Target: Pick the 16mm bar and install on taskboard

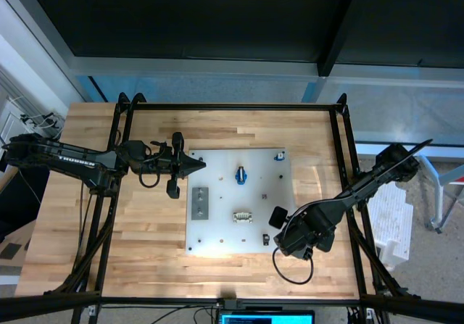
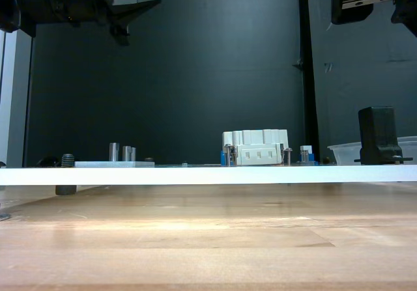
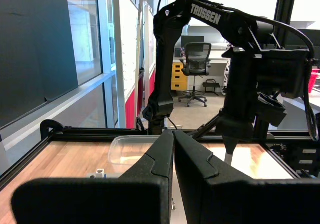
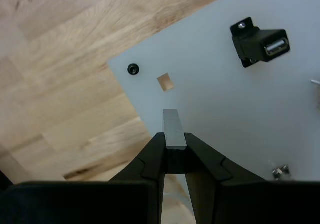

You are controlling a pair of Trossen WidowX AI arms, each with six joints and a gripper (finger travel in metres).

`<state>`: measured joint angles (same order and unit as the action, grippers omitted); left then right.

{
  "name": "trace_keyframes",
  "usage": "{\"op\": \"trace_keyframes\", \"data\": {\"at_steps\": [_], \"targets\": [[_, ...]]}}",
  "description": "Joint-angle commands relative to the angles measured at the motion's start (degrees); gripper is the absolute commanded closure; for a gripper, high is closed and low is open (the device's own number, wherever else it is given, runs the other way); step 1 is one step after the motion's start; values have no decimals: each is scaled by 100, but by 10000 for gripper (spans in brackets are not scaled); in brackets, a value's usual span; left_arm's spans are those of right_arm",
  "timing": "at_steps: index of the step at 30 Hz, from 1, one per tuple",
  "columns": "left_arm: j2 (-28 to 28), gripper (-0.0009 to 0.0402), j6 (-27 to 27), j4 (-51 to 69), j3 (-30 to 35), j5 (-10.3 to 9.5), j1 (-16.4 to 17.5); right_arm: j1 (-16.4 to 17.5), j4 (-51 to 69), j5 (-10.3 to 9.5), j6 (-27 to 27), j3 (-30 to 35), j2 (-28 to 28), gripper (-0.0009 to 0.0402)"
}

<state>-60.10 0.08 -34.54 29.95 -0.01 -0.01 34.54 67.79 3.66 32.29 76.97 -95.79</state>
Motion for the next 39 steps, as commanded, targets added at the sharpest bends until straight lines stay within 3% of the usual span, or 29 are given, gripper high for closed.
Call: {"op": "trace_keyframes", "data": {"at_steps": [1,7,9,12,39], "targets": [[0,393,-2,0,0,0,0,63,-26,-7,461,0,-70,393],[0,393,-2,0,0,0,0,116,-240,-2,1311,0,-162,393],[0,393,-2,0,0,0,2,133,-369,129,1403,0,-175,393],[0,393,-2,0,0,0,2,140,-407,146,1587,0,-175,393],[0,393,-2,0,0,0,2,168,-507,79,2260,-4,-496,393]]}}
